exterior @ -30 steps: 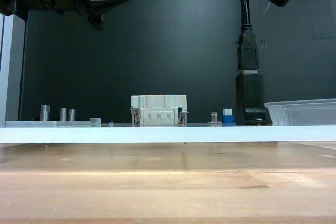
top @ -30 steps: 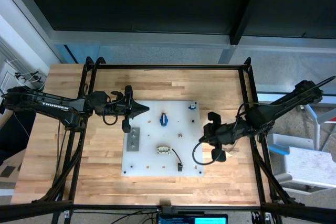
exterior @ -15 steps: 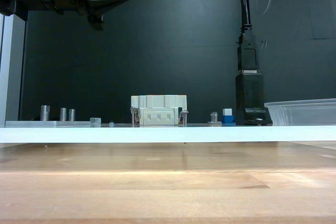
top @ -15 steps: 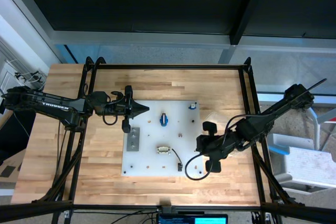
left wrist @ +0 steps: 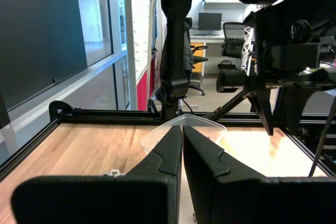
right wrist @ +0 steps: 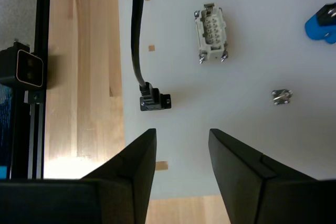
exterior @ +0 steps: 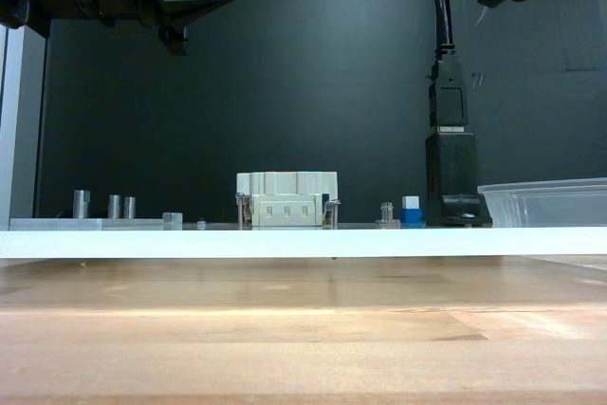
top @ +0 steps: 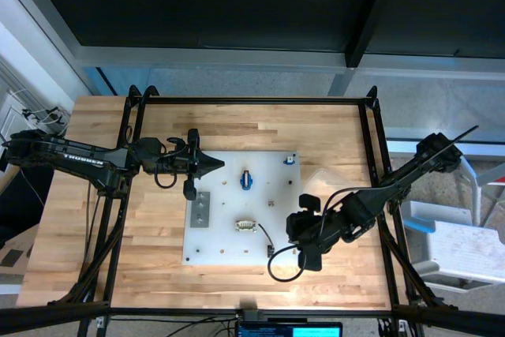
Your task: Remove the USB connector from the USB hub and place in the container
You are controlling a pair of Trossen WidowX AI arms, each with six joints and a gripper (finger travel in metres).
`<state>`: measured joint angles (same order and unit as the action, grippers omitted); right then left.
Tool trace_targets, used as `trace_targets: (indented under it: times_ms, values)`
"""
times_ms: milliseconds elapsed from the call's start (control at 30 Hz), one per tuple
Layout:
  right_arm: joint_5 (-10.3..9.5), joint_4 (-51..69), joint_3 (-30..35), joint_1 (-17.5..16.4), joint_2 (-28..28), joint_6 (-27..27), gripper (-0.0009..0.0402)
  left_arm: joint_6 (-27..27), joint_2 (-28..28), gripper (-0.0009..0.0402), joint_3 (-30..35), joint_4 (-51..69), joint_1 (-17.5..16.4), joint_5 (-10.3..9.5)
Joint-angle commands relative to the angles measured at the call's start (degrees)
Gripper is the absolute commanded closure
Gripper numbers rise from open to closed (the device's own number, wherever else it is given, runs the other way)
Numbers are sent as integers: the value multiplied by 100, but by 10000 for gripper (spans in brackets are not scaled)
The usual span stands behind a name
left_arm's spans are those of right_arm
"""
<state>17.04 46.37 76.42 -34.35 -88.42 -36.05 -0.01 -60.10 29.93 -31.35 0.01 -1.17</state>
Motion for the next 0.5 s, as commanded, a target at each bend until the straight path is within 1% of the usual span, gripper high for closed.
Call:
trace_targets:
  times_ms: [33,133,500]
  values:
    - [57,-131,-2,-46,-114,-125,242,-2,-2,392,2,-2,0,2]
    - [142,-216,-2,-83,-216,-260,243,-2,-2,392,2,-2,0,2]
    - [149,-660,-2,-160,-564,-319,242,-2,-2,392,2,-2,0,2]
